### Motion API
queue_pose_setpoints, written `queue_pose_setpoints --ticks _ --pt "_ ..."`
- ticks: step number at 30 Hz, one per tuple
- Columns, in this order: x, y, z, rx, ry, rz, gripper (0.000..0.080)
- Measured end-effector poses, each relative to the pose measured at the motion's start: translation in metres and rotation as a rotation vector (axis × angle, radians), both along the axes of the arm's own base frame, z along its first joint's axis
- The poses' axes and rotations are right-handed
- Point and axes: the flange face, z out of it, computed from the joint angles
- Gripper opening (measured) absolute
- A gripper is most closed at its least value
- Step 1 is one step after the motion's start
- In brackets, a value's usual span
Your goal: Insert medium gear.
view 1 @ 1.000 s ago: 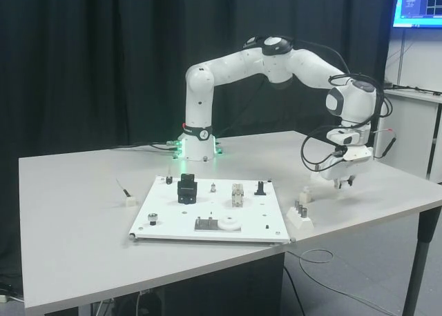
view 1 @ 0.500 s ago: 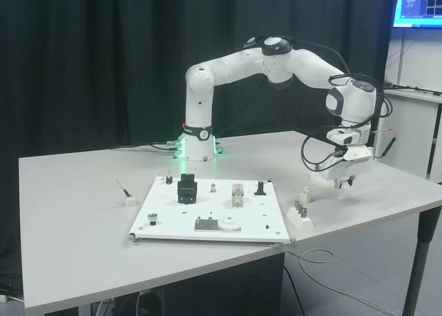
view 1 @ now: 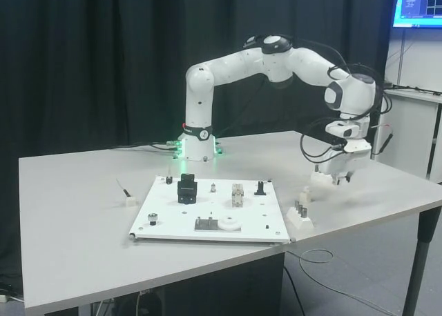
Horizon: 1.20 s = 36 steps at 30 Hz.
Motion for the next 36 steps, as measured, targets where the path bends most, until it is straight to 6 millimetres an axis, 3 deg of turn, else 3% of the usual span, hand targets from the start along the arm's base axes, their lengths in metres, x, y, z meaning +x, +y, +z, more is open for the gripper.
queue_pose_setpoints --ticks 11,36 --pt "0.015 -0.047 0.021 -0.032 -0.019 0.051 0.0396" --pt "0.034 -0.196 0.064 -0.064 -0.023 0.141 0.0396"
